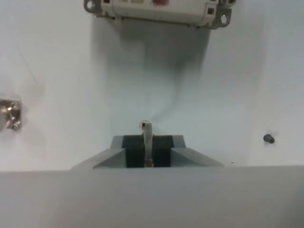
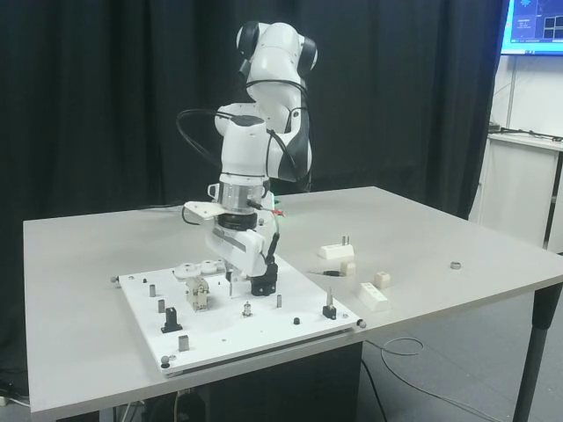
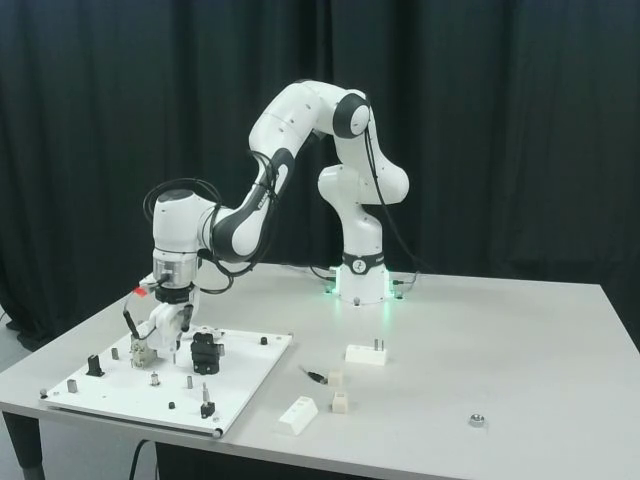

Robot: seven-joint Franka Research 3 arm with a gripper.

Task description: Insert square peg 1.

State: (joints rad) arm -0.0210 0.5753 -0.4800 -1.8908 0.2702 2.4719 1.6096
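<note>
We see the jaws (image 1: 147,164) clenched on the thin square peg (image 1: 147,137), held upright just above the white board (image 2: 264,334) near the counter's (image 2: 422,229) front left corner; a white block (image 2: 373,297) lies further right, near the front edge

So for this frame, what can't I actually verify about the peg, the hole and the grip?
- Target hole: no view shows it; in both room views the gripper and arm cover that part of the white board.
- Peg: only a thin upright piece shows in the wrist view; its lower end is cut off by the grey bar across the picture.
- Peg's square shape: too small to tell in the second room view.
</note>
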